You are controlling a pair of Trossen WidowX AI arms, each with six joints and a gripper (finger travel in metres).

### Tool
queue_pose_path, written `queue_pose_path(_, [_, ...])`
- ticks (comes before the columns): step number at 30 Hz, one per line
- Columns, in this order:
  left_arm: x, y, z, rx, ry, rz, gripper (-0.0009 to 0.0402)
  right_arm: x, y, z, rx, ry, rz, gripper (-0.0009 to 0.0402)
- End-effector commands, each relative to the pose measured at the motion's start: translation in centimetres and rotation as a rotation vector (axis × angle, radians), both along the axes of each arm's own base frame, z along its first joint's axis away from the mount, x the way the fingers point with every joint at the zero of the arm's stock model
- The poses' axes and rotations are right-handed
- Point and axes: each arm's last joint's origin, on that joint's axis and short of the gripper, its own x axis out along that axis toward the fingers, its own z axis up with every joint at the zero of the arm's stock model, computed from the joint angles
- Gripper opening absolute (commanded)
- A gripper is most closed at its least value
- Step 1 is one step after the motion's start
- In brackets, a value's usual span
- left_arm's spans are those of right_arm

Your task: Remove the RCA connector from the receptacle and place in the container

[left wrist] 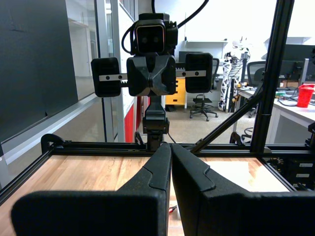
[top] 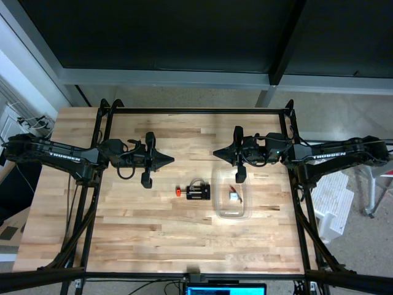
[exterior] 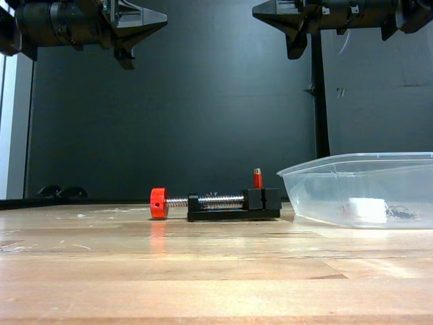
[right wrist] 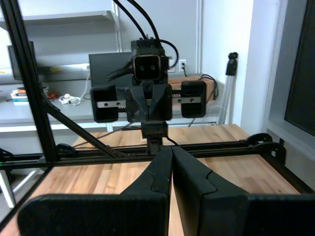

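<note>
Judged done with nothing left: no cable rising from the vise [exterior: 233, 203], RCA connector [top: 233, 189] apparently lying in the clear tray [exterior: 352, 160] beside the white block [exterior: 366, 209], left pincer [left wrist: 171, 145] and right pincer [right wrist: 172, 147] both closed on nothing, parked high over the bench [exterior: 203, 271].

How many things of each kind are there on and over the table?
Grippers: 2, left gripper and right gripper, both shut, parked high over the table.
Vise: 1, black vise.
Tray: 1, clear tray.
White block: 1, in the tray.
RCA connector: 1, in the tray beside the block.
Total: 6.
</note>
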Motion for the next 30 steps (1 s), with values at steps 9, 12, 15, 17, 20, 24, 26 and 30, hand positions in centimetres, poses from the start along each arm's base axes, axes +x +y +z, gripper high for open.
queue_pose_path(9, [0.00, 0.00, 0.00, 0.000, 0.000, 0.000, 0.0000, -0.16, 0.15, -1.29, -0.011, 0.039, -0.004, 0.0000])
queue_pose_path(12, [0.00, 0.00, 0.00, 0.000, 0.000, 0.000, 0.0000, -0.17, 0.20, -1.34, -0.010, 0.038, 0.000, 0.0000])
queue_pose_path(15, [0.00, 0.00, 0.00, 0.000, 0.000, 0.000, 0.0000, -0.17, 0.27, -1.24, -0.008, 0.030, 0.003, 0.0000])
queue_pose_path(17, [0.00, 0.01, 0.00, 0.000, 0.000, 0.000, 0.0000, -0.17, 0.28, -1.24, -0.008, 0.030, 0.003, 0.0000])
queue_pose_path(20, [0.00, 0.00, 0.00, 0.000, 0.000, 0.000, 0.0000, -0.17, 0.30, -1.23, -0.007, 0.029, 0.004, 0.0000])
queue_pose_path(24, [0.00, 0.00, 0.00, 0.000, 0.000, 0.000, 0.0000, -0.17, 0.35, -1.23, -0.009, 0.029, 0.006, 0.0000])
queue_pose_path(26, [0.00, 0.01, 0.00, 0.000, 0.000, 0.000, 0.0000, -0.17, 0.37, -1.23, -0.009, 0.029, 0.006, 0.0000])
queue_pose_path(30, [0.00, 0.00, 0.00, 0.000, 0.000, 0.000, 0.0000, -0.13, 0.41, -1.06, -0.013, 0.026, 0.008, 0.0000])
